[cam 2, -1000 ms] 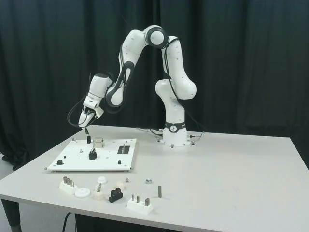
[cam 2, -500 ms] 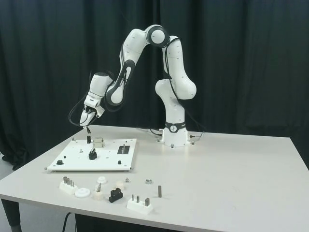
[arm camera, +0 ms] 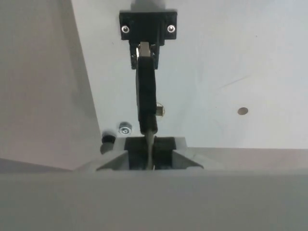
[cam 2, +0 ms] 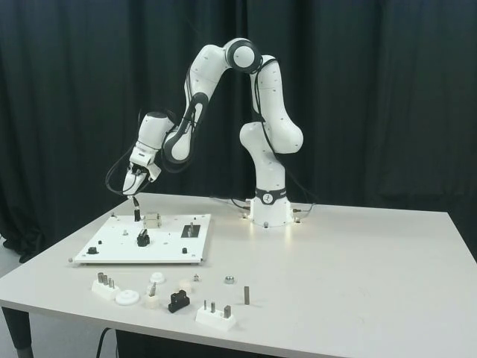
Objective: Insert USB.
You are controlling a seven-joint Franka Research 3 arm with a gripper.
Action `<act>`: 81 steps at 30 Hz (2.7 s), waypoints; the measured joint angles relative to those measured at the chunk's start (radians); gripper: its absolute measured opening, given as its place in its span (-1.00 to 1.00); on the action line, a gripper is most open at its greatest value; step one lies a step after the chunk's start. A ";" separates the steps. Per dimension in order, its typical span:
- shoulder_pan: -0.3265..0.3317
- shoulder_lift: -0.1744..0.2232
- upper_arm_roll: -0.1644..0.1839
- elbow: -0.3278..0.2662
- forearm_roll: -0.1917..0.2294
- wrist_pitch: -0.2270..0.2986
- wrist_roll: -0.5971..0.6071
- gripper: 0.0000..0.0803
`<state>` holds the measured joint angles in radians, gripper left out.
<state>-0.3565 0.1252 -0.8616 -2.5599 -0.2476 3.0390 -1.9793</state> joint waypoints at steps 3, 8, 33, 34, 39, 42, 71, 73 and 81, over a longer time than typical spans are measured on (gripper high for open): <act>0.000 0.004 0.003 0.002 0.001 0.008 0.000 -0.94; 0.000 0.019 0.006 0.003 0.001 0.027 0.000 -0.94; -0.004 0.055 0.008 0.008 0.001 0.076 0.014 -0.94; -0.005 0.055 0.008 0.008 0.001 0.076 0.014 -0.94; -0.007 0.055 0.008 0.007 0.001 0.076 0.014 -0.94; -0.010 0.054 0.008 0.007 0.001 0.076 0.014 -0.94; -0.018 0.053 0.007 0.006 -0.001 0.076 0.012 -0.94; -0.018 0.052 0.007 0.006 -0.001 0.076 0.012 -0.94; -0.018 0.050 0.007 0.006 -0.001 0.076 0.012 -0.94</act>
<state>-0.3745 0.1747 -0.8541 -2.5540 -0.2489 3.1149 -1.9671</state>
